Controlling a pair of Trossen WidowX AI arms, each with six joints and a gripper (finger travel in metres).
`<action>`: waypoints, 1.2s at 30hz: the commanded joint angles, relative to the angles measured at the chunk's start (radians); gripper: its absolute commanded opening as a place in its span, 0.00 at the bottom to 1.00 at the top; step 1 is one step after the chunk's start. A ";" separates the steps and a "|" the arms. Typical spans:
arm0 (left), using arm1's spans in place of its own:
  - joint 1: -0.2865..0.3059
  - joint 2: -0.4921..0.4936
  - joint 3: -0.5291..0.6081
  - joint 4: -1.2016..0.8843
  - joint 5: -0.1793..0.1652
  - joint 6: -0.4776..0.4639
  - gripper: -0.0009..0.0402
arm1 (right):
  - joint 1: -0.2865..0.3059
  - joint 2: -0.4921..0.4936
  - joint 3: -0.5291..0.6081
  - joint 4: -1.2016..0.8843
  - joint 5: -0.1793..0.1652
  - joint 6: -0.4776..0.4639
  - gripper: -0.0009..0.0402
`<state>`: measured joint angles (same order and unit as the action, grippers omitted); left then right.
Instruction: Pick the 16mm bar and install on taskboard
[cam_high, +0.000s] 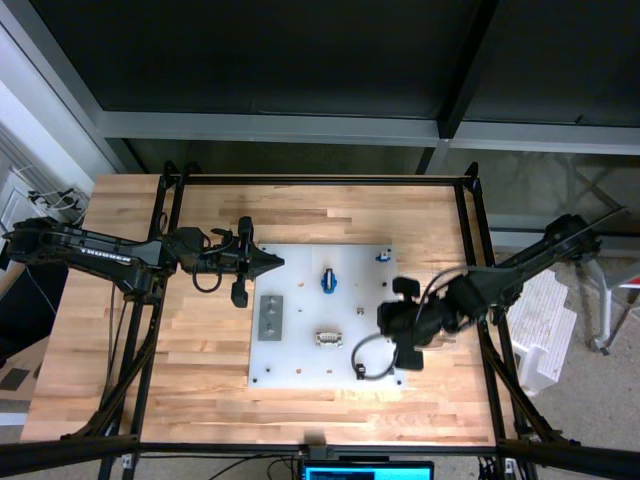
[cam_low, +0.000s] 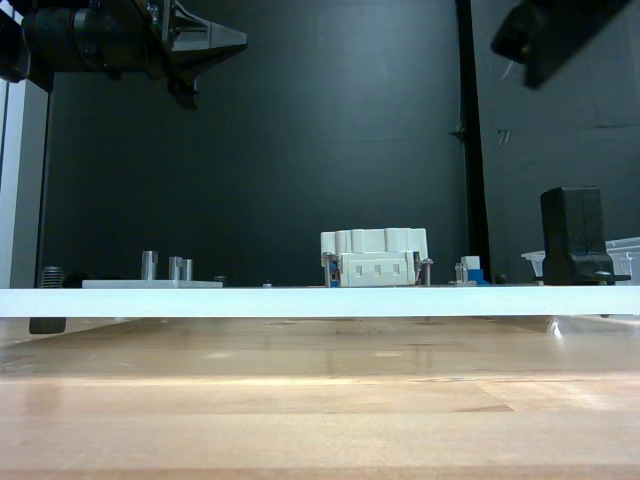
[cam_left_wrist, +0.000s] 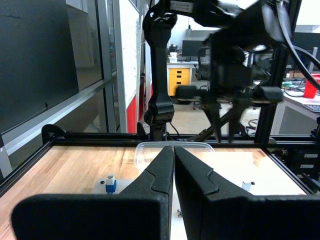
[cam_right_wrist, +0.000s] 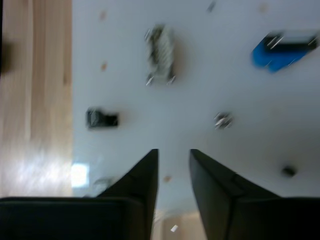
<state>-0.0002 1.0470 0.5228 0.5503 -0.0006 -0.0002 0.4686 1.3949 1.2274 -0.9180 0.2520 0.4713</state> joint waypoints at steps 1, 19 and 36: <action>0.000 0.000 0.000 0.000 0.000 0.000 0.02 | -0.072 -0.069 -0.035 0.060 -0.009 -0.079 0.03; 0.000 0.000 0.000 0.000 0.000 0.000 0.02 | -0.400 -0.357 -0.335 0.698 -0.210 -0.446 0.02; 0.000 0.000 0.000 0.000 0.000 0.000 0.02 | -0.507 -0.391 -0.602 1.258 -0.261 -0.469 0.02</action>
